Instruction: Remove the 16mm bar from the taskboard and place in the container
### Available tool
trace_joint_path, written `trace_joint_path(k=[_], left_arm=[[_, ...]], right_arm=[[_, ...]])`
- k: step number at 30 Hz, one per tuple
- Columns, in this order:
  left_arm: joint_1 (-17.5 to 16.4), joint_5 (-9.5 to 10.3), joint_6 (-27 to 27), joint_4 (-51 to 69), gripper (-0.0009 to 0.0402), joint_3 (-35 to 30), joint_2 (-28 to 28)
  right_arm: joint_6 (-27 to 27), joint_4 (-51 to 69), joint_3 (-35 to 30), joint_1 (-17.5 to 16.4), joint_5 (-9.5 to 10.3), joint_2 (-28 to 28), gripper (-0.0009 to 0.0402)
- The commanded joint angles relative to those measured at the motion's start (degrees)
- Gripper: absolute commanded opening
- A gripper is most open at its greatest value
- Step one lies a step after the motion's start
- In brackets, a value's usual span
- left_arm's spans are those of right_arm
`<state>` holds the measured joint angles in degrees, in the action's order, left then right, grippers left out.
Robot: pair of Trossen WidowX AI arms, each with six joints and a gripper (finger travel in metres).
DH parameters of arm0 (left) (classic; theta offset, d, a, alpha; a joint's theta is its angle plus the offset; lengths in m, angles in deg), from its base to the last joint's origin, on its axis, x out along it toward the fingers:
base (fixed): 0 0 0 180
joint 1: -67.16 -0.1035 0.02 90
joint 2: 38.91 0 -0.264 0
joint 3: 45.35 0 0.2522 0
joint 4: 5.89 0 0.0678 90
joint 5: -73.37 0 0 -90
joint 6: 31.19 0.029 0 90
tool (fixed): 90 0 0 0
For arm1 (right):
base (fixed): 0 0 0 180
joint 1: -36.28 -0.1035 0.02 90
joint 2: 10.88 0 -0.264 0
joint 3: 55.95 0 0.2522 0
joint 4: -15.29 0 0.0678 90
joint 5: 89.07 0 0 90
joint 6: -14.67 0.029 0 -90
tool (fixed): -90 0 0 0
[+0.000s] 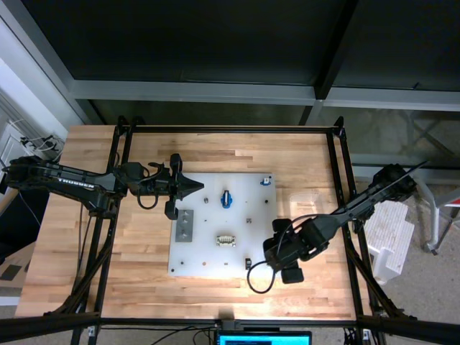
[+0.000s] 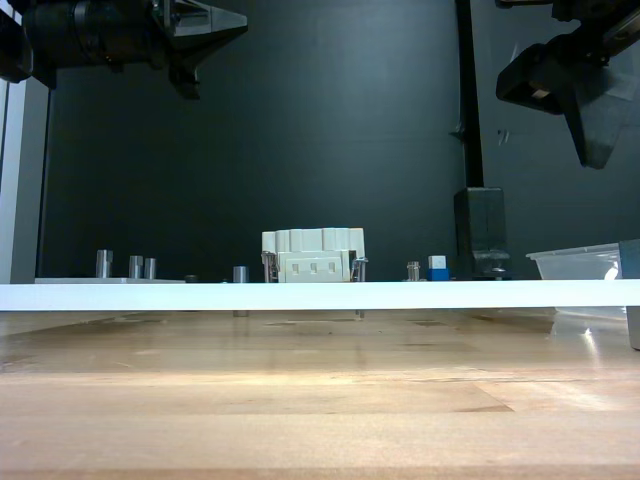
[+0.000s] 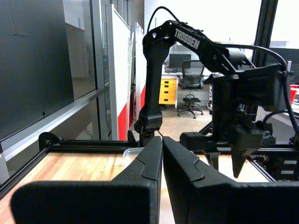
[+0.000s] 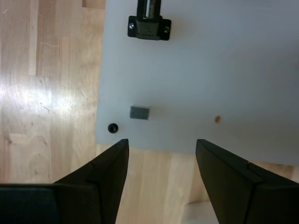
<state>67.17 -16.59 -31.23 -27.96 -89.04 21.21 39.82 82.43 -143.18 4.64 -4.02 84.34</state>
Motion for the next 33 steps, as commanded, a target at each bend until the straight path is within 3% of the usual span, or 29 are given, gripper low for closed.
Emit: trace_joint_path(k=[1,18,33], left_arm=[[0.00,-0.02,0.02,-0.02,0.0000,-0.02,0.00],[-0.02,-0.02,0.00,0.00,0.0000,-0.02,0.00],[0.00,-0.02,0.00,-0.02,0.0000,-0.02,0.00]], right_arm=[[1.62,-0.11,-0.98,-0.33,-0.02,2.10,0.0216],[6.19,-2.32,-2.58,-1.46,-0.13,10.27,0.0223],[6.05,-4.48,-2.29,-1.86,-0.09,11.41,0.0190]])
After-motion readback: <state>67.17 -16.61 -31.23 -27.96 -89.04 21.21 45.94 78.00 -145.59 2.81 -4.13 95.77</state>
